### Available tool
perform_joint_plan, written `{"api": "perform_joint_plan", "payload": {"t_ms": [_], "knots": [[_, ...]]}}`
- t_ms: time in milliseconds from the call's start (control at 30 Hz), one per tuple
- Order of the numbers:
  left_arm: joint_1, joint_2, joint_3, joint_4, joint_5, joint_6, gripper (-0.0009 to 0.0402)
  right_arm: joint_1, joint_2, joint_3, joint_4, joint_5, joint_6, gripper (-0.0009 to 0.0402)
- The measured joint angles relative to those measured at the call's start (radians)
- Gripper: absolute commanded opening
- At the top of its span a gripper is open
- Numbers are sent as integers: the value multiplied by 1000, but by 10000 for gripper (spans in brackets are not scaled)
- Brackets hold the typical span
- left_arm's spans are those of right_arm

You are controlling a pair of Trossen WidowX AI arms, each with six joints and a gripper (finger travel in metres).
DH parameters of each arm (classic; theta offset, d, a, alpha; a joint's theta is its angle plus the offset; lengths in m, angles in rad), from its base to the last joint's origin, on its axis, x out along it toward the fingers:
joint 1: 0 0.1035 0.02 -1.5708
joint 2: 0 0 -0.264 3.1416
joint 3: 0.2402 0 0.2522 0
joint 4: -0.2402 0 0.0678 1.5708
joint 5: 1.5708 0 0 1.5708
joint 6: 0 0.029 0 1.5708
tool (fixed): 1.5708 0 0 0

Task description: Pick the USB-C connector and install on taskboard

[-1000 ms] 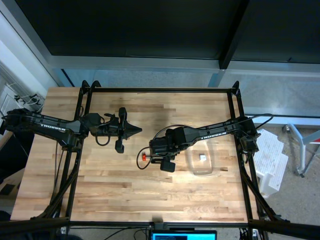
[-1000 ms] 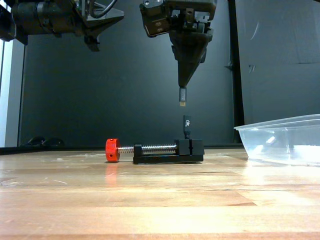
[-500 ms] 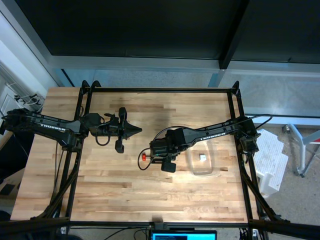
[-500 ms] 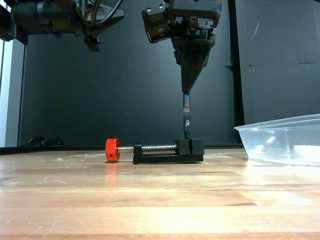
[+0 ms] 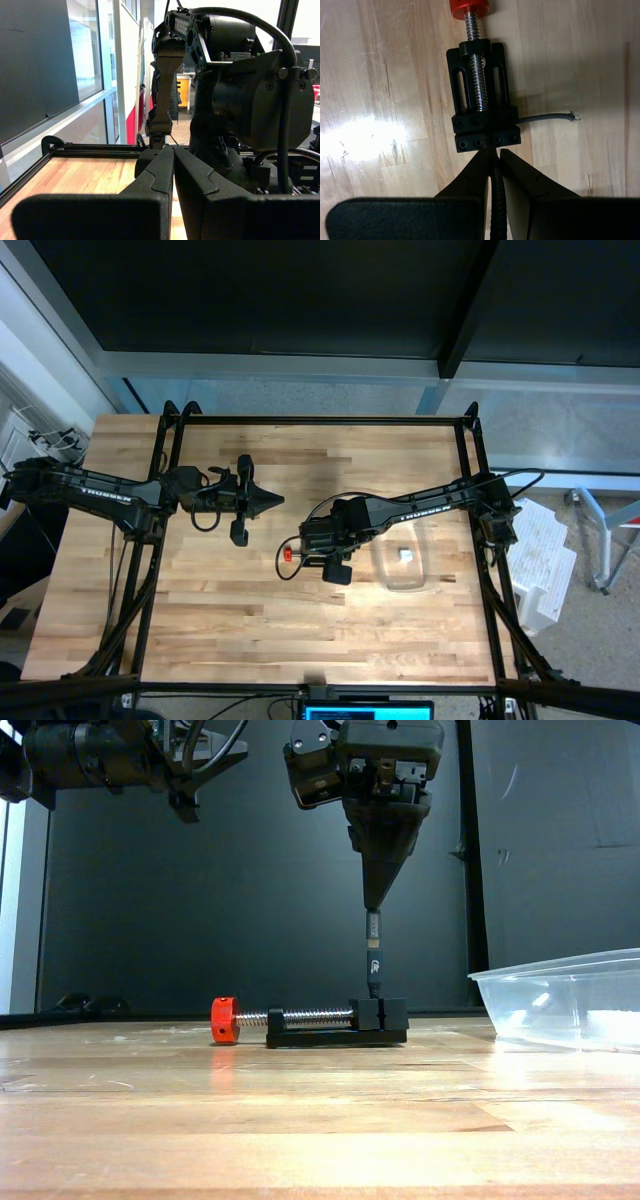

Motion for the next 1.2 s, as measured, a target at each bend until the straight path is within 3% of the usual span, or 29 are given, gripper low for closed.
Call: {"api": "perform_joint_plan", "payload": {"t_ms": [1200], "knots": [[0, 0, 0, 0, 0, 0, 0, -1, -1, -16, 15, 17, -18, 0]]}}
